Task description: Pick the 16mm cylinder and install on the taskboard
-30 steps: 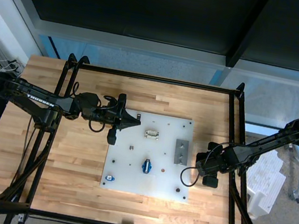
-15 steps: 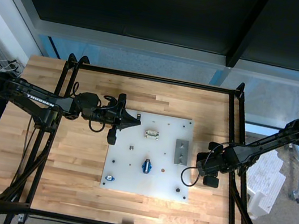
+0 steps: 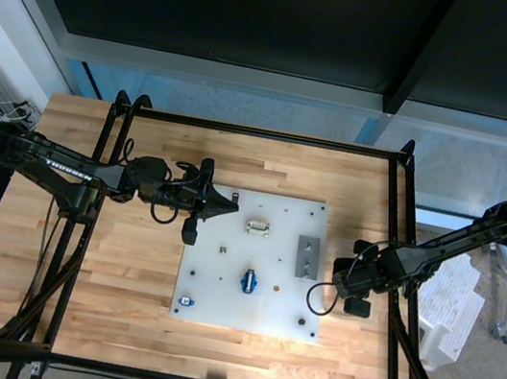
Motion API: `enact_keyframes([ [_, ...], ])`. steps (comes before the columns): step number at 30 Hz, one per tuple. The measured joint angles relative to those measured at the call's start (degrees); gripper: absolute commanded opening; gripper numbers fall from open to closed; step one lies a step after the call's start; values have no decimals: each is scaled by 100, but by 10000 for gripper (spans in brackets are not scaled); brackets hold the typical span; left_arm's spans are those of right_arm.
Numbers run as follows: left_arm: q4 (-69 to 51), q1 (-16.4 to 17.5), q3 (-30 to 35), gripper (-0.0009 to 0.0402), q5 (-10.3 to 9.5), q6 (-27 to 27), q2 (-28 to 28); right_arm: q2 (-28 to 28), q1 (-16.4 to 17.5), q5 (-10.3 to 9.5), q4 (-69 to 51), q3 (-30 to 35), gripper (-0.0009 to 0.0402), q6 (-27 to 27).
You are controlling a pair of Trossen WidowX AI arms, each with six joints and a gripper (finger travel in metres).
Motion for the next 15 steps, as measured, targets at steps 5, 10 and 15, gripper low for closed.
enact_keyframes([
  [5, -2, 0, 0, 0, 0, 0, 0, 0, 0, 2, 17, 2, 73, -2],
  [10, 0, 0, 0, 0, 0, 0, 0, 0, 0, 2, 17, 2, 45, -2],
  [15, 0, 0, 0, 0, 0, 0, 0, 0, 0, 0, 17, 2, 9, -2],
])
